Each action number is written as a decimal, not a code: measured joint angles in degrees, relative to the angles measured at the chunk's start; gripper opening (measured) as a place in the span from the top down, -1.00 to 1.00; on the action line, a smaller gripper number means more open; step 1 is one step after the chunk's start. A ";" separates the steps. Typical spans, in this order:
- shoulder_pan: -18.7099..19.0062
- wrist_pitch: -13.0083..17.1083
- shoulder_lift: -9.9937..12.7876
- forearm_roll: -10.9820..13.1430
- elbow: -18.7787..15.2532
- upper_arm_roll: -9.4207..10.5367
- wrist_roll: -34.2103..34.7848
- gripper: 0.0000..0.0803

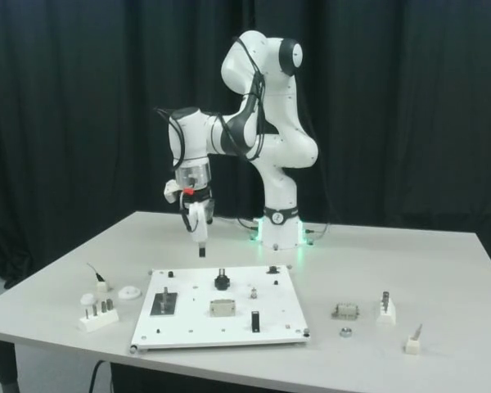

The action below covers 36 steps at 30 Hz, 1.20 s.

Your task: Insert D-SUB.

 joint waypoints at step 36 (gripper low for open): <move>1.09 9.13 -0.85 1.73 -9.10 0.27 2.83 0.05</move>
